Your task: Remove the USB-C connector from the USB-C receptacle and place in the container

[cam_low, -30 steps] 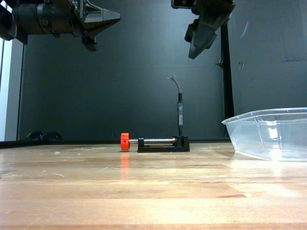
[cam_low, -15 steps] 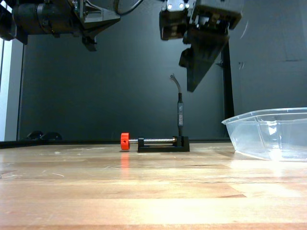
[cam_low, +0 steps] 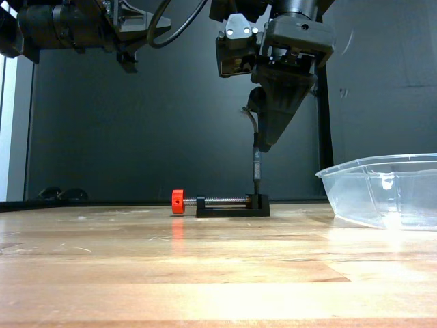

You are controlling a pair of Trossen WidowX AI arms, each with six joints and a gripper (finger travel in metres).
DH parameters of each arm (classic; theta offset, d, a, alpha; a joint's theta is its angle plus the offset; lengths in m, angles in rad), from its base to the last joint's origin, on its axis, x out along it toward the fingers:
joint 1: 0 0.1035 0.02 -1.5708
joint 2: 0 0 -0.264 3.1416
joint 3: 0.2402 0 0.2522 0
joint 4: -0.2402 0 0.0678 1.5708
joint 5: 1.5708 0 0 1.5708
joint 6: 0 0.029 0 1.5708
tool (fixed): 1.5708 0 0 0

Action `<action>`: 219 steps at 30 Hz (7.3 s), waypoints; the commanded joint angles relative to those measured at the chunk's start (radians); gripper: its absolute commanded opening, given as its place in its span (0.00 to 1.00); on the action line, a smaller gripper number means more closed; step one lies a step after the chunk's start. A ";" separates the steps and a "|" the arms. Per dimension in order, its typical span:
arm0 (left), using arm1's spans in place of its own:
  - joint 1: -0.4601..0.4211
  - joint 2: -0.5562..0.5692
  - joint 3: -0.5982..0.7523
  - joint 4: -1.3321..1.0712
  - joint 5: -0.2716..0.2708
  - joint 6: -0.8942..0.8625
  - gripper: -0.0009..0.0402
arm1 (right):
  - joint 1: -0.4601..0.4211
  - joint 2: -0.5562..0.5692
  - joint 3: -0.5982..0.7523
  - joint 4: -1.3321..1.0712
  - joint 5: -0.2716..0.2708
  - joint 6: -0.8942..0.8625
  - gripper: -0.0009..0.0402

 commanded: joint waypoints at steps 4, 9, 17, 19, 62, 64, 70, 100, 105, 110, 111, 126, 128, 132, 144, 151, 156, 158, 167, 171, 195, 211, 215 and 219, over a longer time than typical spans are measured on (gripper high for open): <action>0.000 0.000 0.000 0.000 0.000 0.000 0.02 | 0.000 0.003 -0.001 0.004 0.001 0.000 0.43; 0.000 0.000 0.000 0.000 0.000 0.000 0.02 | 0.000 0.003 -0.001 0.005 0.017 0.005 0.34; 0.000 0.000 0.000 0.000 0.000 0.000 0.02 | 0.000 0.003 -0.001 0.003 0.027 0.005 0.17; 0.000 0.000 0.000 0.000 0.000 0.000 0.02 | 0.000 0.003 -0.001 0.003 0.027 0.005 0.13; 0.000 0.000 0.000 0.000 0.000 0.000 0.02 | -0.040 -0.251 -0.002 -0.061 0.018 -0.039 0.03; 0.000 0.000 0.000 0.000 0.000 0.000 0.02 | -0.040 -0.260 -0.002 -0.062 0.017 -0.042 0.03; 0.000 0.000 0.000 0.000 0.000 0.000 0.02 | -0.040 -0.260 -0.002 -0.065 0.018 -0.050 0.03; 0.000 0.000 0.000 0.000 0.000 0.000 0.02 | -0.201 -0.237 -0.013 -0.095 0.018 -0.188 0.21; 0.000 0.000 0.000 0.000 0.000 0.000 0.02 | -0.198 -0.196 -0.013 -0.093 0.018 -0.205 0.38; 0.000 0.000 0.000 0.000 0.000 0.000 0.02 | -0.192 -0.151 -0.013 -0.085 0.018 -0.210 0.47; 0.000 0.000 0.000 0.000 0.000 0.000 0.02 | -0.191 -0.142 -0.013 -0.082 0.018 -0.211 0.48; 0.000 0.001 0.000 0.000 0.000 0.000 0.02 | -0.163 -0.018 -0.013 -0.021 0.020 -0.213 0.36; 0.000 0.000 0.000 0.000 0.000 0.000 0.02 | -0.162 -0.016 -0.013 -0.011 0.019 -0.213 0.32; 0.000 0.000 0.000 0.000 0.000 0.000 0.02 | -0.161 -0.016 -0.013 0.001 0.019 -0.214 0.25; 0.000 0.000 0.000 0.000 0.000 0.000 0.02 | -0.161 -0.016 -0.013 0.000 0.027 -0.222 0.03; 0.000 0.000 0.000 0.000 0.000 0.000 0.02 | -0.161 -0.016 -0.013 0.000 0.027 -0.220 0.02; 0.000 0.000 0.000 0.000 0.000 0.000 0.02 | -0.161 -0.023 -0.007 -0.005 0.027 -0.220 0.02; 0.000 0.000 0.000 0.000 0.000 0.000 0.02 | -0.161 -0.026 0.002 -0.008 0.027 -0.220 0.02; 0.000 0.000 0.000 0.000 0.000 0.000 0.02 | -0.159 -0.064 0.037 -0.066 0.027 -0.220 0.02; 0.000 0.000 0.000 0.000 0.000 0.000 0.02 | -0.158 -0.093 0.039 -0.077 0.027 -0.211 0.02; 0.000 0.006 0.000 -0.002 0.000 0.000 0.02 | -0.016 -0.347 -0.216 -0.079 0.027 -0.025 0.02; 0.000 0.005 0.000 -0.003 0.000 0.000 0.02 | 0.078 -0.467 -0.464 -0.051 0.026 0.069 0.02; 0.000 0.005 0.000 -0.003 0.000 0.000 0.02 | 0.097 -0.467 -0.504 0.008 0.013 0.098 0.02; 0.000 0.005 0.000 -0.003 0.000 0.000 0.02 | 0.106 -0.467 -0.545 0.054 -0.007 0.114 0.03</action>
